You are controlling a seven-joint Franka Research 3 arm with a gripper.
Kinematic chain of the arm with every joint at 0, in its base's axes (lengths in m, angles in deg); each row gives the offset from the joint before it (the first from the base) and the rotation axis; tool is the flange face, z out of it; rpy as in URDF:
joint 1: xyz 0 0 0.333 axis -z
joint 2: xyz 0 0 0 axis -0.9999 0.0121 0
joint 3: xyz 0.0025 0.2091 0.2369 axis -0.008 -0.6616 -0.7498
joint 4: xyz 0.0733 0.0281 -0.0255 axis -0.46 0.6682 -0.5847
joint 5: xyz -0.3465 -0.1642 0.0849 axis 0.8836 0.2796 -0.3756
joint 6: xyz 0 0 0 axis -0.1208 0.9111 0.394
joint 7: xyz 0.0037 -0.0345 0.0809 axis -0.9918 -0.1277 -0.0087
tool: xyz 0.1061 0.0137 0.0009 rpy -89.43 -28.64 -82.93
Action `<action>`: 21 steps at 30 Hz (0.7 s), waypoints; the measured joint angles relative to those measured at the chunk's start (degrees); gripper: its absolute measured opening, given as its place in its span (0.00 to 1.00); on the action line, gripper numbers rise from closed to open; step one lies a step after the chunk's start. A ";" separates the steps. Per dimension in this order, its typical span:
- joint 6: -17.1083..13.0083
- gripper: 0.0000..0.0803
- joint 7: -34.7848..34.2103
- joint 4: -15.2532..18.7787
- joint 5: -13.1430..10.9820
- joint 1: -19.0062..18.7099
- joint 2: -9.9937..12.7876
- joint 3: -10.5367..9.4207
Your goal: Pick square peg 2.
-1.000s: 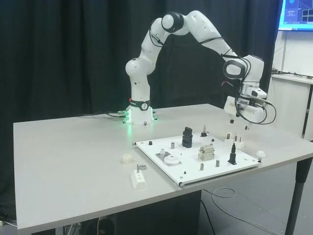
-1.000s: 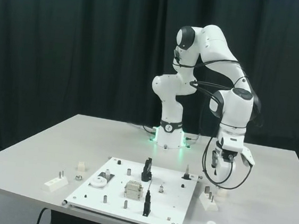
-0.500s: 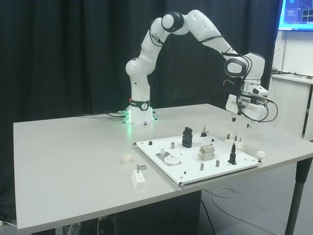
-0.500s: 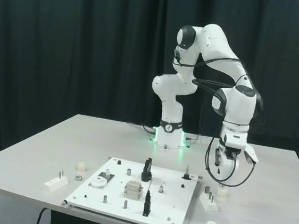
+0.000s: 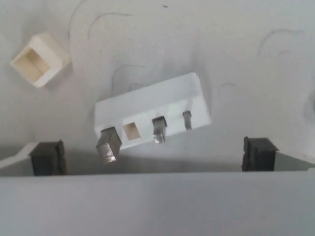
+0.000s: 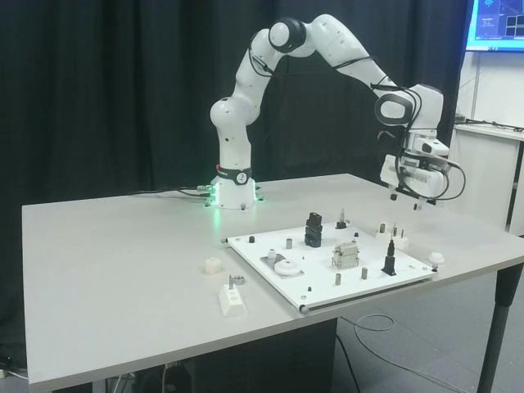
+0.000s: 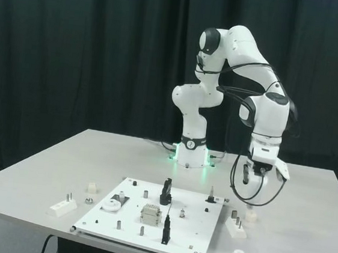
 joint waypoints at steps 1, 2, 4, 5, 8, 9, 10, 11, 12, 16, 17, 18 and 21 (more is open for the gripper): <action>0.00 1.00 -1.40 -0.04 0.06 0.00 -0.11 0.11; 0.00 1.00 -2.75 -0.07 0.17 0.00 -0.22 0.24; 0.00 1.00 -5.01 -0.09 0.46 0.00 -0.45 0.54; 0.00 1.00 -5.75 -0.09 0.60 0.00 -0.56 0.70; 0.12 1.00 -7.39 -0.09 0.69 0.04 -0.83 1.20; 0.19 1.00 -8.03 -0.09 0.69 0.07 -0.90 1.36; 0.26 1.00 -8.85 -0.09 0.69 0.12 -0.97 1.50; 0.33 1.00 -9.76 -0.09 0.69 0.16 -1.02 1.65; 0.40 1.00 -10.70 -0.09 0.69 0.19 -1.05 1.80; 0.54 1.00 -15.88 -0.05 0.68 0.31 -1.06 2.42; 0.54 1.00 -17.90 -0.02 0.67 0.35 -1.06 2.56; 0.54 1.00 -20.18 0.01 0.67 0.40 -1.05 2.67; 0.53 1.00 -26.77 0.11 0.67 0.58 -0.99 2.78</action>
